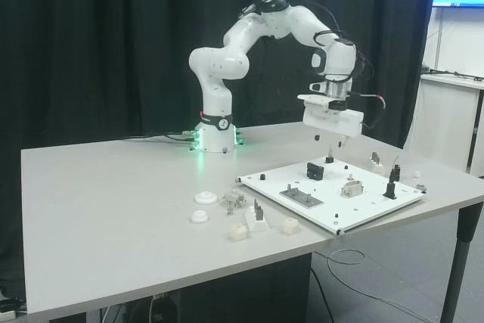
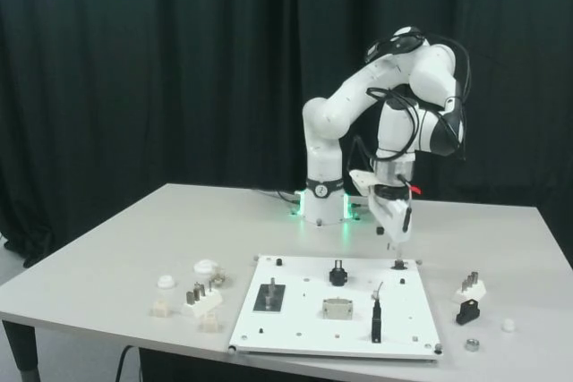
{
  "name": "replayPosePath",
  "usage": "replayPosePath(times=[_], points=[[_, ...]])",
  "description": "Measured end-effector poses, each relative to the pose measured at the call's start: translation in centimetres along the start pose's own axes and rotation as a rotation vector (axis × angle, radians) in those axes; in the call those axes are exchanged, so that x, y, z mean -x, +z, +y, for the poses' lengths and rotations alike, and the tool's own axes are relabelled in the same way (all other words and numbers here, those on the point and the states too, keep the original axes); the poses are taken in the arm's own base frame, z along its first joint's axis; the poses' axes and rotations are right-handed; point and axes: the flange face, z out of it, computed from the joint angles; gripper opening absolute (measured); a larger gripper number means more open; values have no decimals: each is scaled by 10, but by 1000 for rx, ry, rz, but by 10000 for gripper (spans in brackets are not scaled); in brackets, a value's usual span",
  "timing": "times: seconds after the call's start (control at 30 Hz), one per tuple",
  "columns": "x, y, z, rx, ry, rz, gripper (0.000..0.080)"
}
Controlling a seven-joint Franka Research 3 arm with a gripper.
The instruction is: Pick waterproof.
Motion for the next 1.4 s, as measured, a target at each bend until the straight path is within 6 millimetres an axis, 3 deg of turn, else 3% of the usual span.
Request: replayPosePath(times=[0.33,0.63,1.4], points=[[-24,-25,-28,-50,-62,20,800],[-58,-39,-60,-77,-190,61,800],[-158,-34,-129,-62,-470,110,800]])
